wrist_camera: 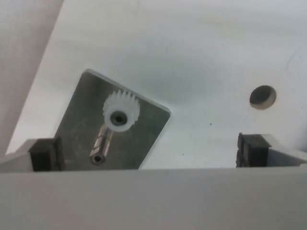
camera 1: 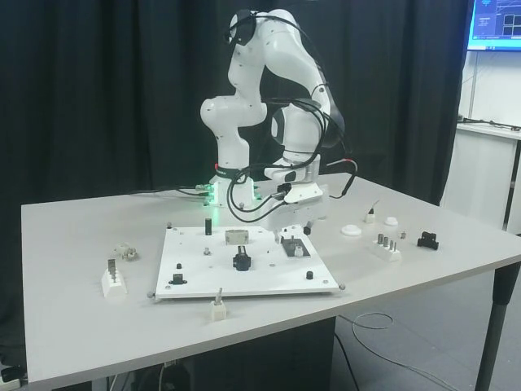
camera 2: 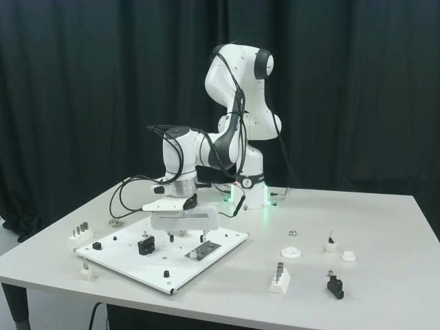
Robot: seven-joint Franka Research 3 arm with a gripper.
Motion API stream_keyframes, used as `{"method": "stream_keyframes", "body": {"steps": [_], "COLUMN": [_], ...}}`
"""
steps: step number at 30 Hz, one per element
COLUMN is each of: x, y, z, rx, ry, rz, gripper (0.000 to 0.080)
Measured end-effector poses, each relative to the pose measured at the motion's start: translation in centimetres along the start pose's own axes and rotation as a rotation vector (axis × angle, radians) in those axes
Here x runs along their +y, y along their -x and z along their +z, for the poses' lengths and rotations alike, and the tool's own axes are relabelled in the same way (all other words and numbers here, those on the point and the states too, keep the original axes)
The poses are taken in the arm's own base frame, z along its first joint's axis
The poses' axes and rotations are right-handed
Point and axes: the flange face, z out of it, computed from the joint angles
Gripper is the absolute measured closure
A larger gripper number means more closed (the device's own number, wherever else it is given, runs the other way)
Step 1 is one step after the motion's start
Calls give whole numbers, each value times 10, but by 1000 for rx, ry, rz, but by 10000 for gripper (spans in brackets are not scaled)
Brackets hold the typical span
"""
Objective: Pick medium gear.
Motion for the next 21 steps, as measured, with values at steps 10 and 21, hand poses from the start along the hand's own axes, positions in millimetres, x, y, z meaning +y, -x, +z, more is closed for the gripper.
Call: {"method": "stream_keyframes", "body": {"steps": [10, 21], "x": [-4, -34], "y": [2, 19], "z": [0, 0], "rx": [0, -21], "ry": [0, -46], "rz": [8, 0], "gripper": [3, 3]}}
